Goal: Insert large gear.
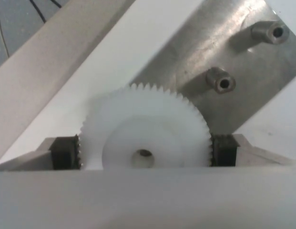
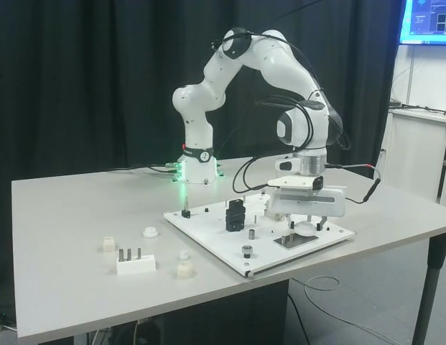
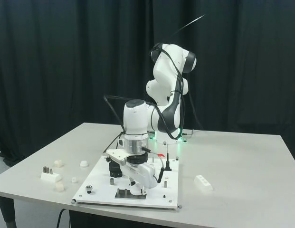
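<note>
The tool (image 1: pixel 145 151) is clamped on the large white gear (image 1: pixel 145 131), its black pads pressing the toothed rim from both sides, held just above the grey metal plate (image 1: pixel 233 57) near the front edge of the white board (image 2: pixel 208 233). Two short pegs (image 1: pixel 220 80) stand on that plate. To do this well, I'd say the gear's centre hole must line up squarely over its peg, kept level, then go straight down. A black block (image 2: pixel 235 215) stands near on the board; small white parts (image 2: pixel 135 264) lie well apart on the tabletop (image 2: pixel 64 215).
</note>
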Available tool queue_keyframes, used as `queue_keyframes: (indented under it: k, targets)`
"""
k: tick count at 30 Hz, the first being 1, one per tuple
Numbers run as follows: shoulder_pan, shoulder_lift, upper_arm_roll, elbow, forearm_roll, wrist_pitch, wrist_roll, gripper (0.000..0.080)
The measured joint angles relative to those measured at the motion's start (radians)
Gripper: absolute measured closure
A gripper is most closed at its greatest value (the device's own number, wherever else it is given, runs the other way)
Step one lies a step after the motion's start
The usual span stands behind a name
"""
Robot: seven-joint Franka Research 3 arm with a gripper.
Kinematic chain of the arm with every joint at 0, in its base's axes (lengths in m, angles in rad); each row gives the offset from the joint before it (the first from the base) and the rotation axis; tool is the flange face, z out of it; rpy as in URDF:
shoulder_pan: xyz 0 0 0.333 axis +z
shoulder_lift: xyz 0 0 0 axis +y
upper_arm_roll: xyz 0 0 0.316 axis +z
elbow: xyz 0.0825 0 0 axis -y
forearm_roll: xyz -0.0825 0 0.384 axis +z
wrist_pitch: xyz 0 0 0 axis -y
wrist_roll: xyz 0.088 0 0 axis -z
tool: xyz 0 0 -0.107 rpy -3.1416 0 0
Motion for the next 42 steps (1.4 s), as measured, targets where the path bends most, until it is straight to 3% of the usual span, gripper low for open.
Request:
queue_keyframes:
  k: [41,42]
  targets:
    - [0.003,-0.009,0.006,-0.02,-0.013,0.001,0.005,0.0209]
    - [0.003,-0.009,0.006,-0.021,-0.018,0.0,0.001,0.0086]
